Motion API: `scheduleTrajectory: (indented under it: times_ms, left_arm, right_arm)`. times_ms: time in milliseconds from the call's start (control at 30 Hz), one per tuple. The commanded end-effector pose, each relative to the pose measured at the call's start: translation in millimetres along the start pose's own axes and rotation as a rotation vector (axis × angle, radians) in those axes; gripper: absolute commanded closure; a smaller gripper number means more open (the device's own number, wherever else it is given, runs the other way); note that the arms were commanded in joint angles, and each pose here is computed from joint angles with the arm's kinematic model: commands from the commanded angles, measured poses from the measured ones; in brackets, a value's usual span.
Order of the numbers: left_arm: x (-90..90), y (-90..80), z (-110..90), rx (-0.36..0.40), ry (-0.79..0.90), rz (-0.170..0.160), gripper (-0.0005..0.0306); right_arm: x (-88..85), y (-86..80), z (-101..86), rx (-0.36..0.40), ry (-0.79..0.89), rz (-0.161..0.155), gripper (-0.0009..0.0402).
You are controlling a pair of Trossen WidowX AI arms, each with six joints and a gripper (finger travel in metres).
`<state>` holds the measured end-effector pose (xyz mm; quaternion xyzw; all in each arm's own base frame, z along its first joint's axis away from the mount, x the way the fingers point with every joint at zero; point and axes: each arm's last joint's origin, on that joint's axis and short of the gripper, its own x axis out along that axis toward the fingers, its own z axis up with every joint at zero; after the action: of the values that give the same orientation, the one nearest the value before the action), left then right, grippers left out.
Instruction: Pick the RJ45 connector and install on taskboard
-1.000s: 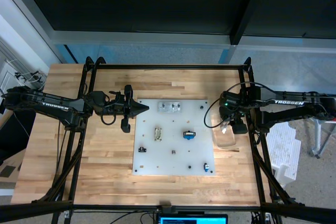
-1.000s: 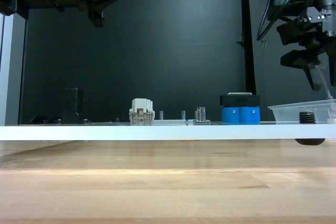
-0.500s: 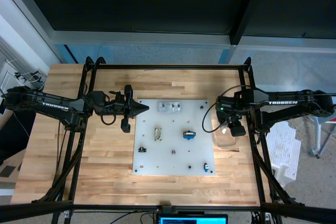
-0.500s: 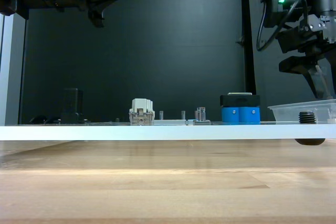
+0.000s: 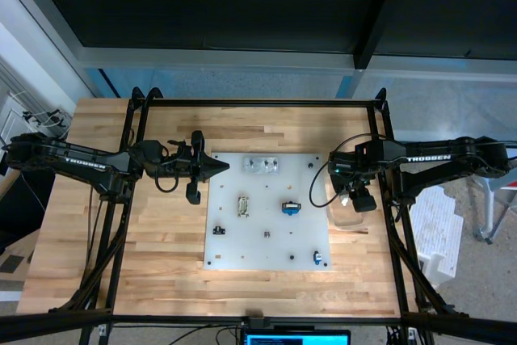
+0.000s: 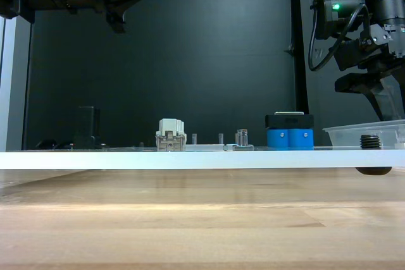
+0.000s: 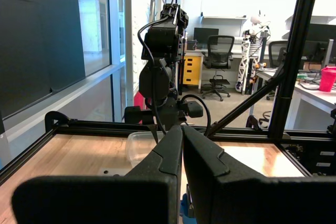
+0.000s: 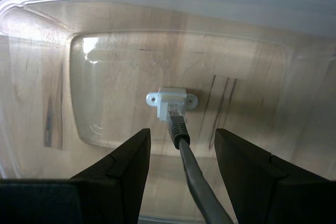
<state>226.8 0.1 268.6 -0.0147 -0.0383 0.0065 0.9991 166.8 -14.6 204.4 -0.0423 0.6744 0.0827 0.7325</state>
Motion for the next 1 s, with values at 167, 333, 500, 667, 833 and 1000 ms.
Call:
scheduleTrajectory:
  times_ms: [167, 333, 500, 667, 833, 1000]
  left_arm:
    - [0.0, 0.1, 0.0, 0.000, 0.000, 0.000, 0.0300]
    - [0.0, 0.1, 0.0, 0.000, 0.000, 0.000, 0.0300]
    - [0.0, 0.1, 0.0, 0.000, 0.000, 0.000, 0.0300]
    - [0.0, 0.2, 0.0, 0.000, 0.000, 0.000, 0.0300]
    - [0.1, 0.1, -0.1, 0.000, 0.000, 0.000, 0.0300]
    - [0.0, 0.1, 0.0, 0.000, 0.000, 0.000, 0.0300]
  right_arm:
    - [-0.1, 0.5, 0.5, -0.004, -0.003, -0.001, 0.0224]
    - [0.0, 0.5, 0.7, -0.005, -0.005, -0.001, 0.0231]
    - [0.0, 0.6, 0.6, -0.005, -0.004, 0.000, 0.0265]
    - [0.0, 0.6, 0.6, -0.005, -0.004, 0.000, 0.0306]
    - [0.0, 0.6, 0.6, -0.005, -0.004, 0.000, 0.0347]
    - [-0.1, 0.6, 0.5, -0.005, -0.004, 0.000, 0.0392]
